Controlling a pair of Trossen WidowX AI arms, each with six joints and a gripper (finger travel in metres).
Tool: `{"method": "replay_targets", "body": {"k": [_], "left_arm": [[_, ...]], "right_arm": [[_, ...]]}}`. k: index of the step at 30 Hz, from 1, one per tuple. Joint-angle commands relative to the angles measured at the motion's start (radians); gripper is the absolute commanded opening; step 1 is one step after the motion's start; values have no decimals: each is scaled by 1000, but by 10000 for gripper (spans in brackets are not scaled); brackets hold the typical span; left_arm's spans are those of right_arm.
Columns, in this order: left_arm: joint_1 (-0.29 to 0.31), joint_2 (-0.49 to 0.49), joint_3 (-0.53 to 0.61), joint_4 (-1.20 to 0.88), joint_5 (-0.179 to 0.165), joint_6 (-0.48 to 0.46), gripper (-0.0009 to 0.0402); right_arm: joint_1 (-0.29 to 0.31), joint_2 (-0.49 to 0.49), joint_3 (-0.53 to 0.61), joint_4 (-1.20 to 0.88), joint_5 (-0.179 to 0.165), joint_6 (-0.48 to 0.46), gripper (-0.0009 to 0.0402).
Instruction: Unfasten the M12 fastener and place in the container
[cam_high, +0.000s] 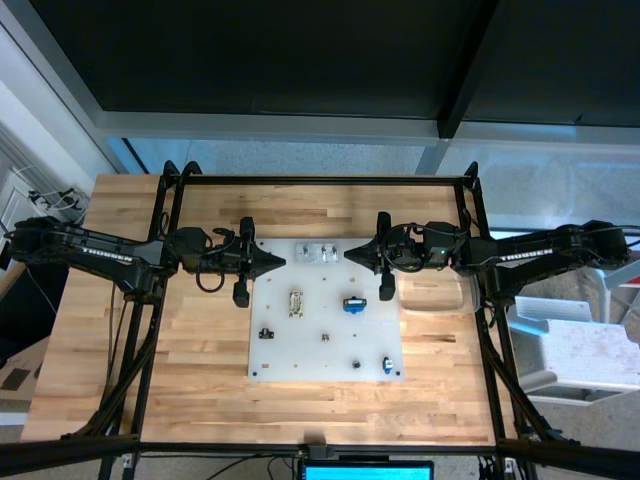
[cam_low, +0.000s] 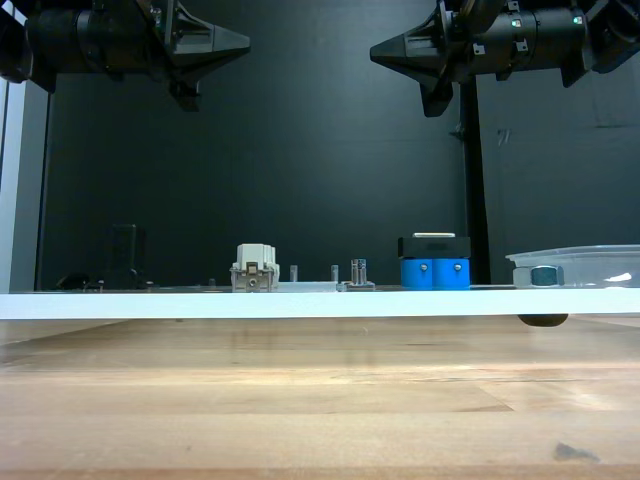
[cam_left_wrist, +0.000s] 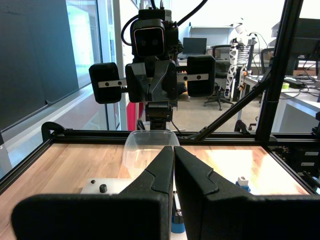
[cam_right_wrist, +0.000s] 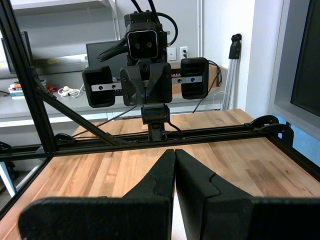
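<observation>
The M12 fastener (cam_high: 357, 364) is a small dark nut on its stud near the white board's (cam_high: 280, 360) near right edge. In the low view the fastener (cam_low: 545, 275) shows silver in front of the container (cam_low: 590, 262). The container (cam_high: 437, 295) is a pale translucent tray lying right of the board, with nothing visible in it. My left gripper (cam_high: 283, 262) hovers high over the board's far left edge, shut on nothing (cam_left_wrist: 173, 148). High over the board's far side, my right gripper (cam_high: 347, 254) faces it, also shut with nothing in it (cam_right_wrist: 175, 150). Both hang far from the fastener.
On the board stand a grey connector (cam_high: 296, 303), a blue block (cam_high: 352, 304), a silver post (cam_high: 325, 338), a blue-and-black knob (cam_high: 387, 365) and a clear part (cam_high: 315, 252) at the far edge. A black frame (cam_high: 320, 181) rims the wooden table.
</observation>
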Motion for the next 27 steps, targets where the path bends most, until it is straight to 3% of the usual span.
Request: {"method": "replay_targets", "body": {"k": [1, 14, 17, 23, 27], "left_arm": [[0, 0, 0, 0, 0, 0, 0], [0, 0, 0, 0, 0, 0, 0], [0, 0, 0, 0, 0, 0, 0], [0, 0, 0, 0, 0, 0, 0], [0, 0, 0, 0, 0, 0, 0]], "right_arm": [[1, 0, 0, -15, 0, 0, 0], [0, 0, 0, -15, 2, -1, 0], [1, -2, 9, -31, 6, 68, 0], [37, 17, 150, -376, 16, 101, 0], [72, 49, 266, -597, 59, 129, 0]]}}
